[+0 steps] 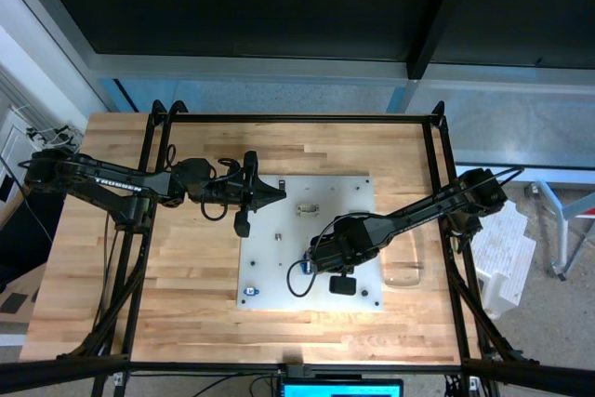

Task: Pick the 16mm cylinder and install on the taskboard

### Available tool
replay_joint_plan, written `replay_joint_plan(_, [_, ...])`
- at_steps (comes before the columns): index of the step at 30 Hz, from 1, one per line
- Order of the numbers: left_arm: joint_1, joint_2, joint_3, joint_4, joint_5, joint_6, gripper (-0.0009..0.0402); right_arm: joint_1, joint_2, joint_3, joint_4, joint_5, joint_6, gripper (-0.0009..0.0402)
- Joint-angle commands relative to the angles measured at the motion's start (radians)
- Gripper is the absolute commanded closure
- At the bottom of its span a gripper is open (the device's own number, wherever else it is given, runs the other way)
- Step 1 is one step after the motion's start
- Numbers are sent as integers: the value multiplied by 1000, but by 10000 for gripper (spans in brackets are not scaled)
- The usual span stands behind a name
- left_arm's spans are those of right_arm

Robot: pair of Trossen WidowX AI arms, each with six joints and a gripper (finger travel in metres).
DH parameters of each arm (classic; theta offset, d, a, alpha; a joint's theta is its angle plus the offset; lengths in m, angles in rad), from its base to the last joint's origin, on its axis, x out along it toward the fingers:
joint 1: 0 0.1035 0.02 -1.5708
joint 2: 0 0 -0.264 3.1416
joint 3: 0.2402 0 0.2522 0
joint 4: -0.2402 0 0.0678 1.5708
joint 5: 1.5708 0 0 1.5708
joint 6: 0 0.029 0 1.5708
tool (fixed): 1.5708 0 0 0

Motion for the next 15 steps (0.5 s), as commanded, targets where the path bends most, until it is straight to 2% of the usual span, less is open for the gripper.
replay_joint_plan(1, [0,0,0,0,0,0,393,2,-1,-9,11,0,1,393])
replay_joint_plan(15, [0,0,0,0,0,0,393,7,-1,-37,56,0,1,393])
